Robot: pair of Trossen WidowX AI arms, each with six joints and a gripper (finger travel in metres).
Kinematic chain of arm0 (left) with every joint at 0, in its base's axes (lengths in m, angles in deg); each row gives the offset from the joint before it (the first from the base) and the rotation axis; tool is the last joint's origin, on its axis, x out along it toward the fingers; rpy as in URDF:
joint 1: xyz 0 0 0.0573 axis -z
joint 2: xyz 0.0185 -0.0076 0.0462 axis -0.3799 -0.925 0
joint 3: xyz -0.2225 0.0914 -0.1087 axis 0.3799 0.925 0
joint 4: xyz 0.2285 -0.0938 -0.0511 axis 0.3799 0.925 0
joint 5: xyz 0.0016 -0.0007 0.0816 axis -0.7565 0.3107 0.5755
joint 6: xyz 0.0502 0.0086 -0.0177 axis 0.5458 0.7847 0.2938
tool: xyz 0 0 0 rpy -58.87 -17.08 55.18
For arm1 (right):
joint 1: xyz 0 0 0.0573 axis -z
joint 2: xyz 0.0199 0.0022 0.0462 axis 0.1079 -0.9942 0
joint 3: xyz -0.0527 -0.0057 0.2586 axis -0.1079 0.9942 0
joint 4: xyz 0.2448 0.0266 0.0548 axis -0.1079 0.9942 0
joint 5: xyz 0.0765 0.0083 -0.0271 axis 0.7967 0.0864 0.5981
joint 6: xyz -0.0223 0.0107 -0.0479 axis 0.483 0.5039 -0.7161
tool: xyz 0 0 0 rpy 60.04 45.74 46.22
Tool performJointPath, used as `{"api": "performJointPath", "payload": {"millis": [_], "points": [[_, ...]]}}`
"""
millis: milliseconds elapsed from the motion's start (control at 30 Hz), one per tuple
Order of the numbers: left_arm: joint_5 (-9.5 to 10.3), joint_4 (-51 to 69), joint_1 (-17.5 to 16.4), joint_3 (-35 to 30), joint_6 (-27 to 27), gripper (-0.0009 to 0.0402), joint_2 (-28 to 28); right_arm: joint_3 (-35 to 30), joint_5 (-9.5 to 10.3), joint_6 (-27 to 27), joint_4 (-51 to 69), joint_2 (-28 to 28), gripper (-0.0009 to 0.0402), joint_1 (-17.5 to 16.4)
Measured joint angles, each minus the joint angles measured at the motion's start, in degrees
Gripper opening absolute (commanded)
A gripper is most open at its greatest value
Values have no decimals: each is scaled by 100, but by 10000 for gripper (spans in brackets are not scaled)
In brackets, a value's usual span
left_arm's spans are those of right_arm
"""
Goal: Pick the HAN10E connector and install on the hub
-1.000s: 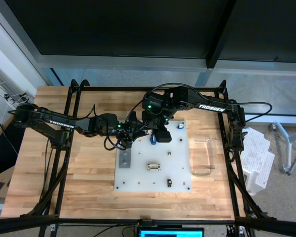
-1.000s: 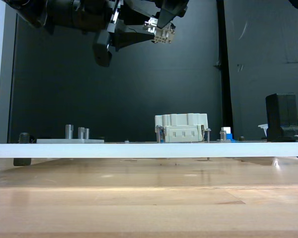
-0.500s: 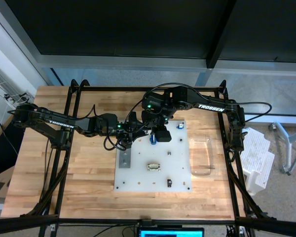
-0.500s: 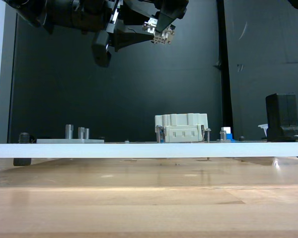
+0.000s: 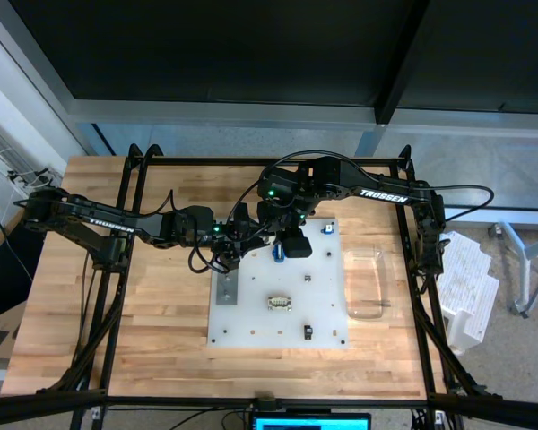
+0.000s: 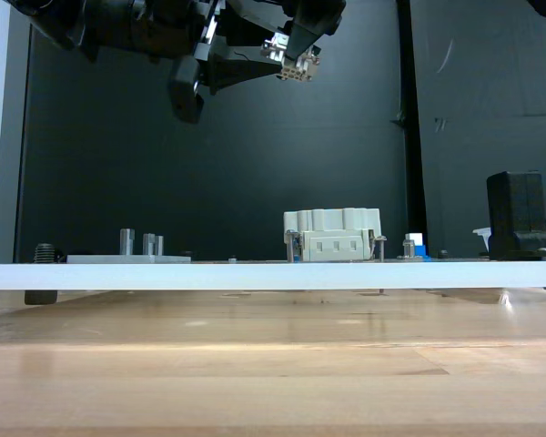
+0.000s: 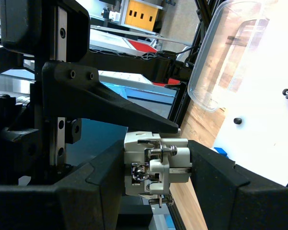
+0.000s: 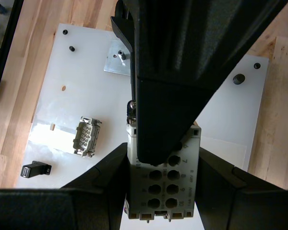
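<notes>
Dark backdrop over our wooden table (image 5: 161, 340), HAN10E connector (image 6: 292, 60) held high in the air, we see left gripper (image 7: 151, 167) clamped on its sides, right gripper (image 8: 163, 182) clenched on it too, hub (image 5: 279, 305) well below on white board (image 5: 251, 330).

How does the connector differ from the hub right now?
The connector hangs high above the board, clamped between the left end effector and the right end effector. The hub sits on the board, untouched. The connector shows numbered round sockets on its face, while the hub is a metal frame around a beige insert. Both are small, pale rectangular blocks.
</notes>
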State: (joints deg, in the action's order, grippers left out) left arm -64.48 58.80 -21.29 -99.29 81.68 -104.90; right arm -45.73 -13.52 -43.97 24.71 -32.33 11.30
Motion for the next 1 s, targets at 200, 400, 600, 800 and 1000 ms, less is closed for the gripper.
{"api": "performJointPath", "payload": {"millis": [200, 400, 600, 800, 1000], "points": [[328, 81, 9, 11, -7, 269, -11, 2, 39, -35, 42, 0, 78, -9], [704, 22, 37, 11, -85, 303, -11, 2, 37, -33, 111, 2, 104, -2], [1080, -96, 46, 11, -1204, 298, 42, 125, 15, -20, 319, 52, 117, 13], [1161, 295, 22, 116, -2844, 273, 240, 221, -621, 302, 328, 166, 120, -9], [1095, 343, -33, 625, -4138, 243, 566, 243, -955, 597, 323, 238, 119, -304]]}}
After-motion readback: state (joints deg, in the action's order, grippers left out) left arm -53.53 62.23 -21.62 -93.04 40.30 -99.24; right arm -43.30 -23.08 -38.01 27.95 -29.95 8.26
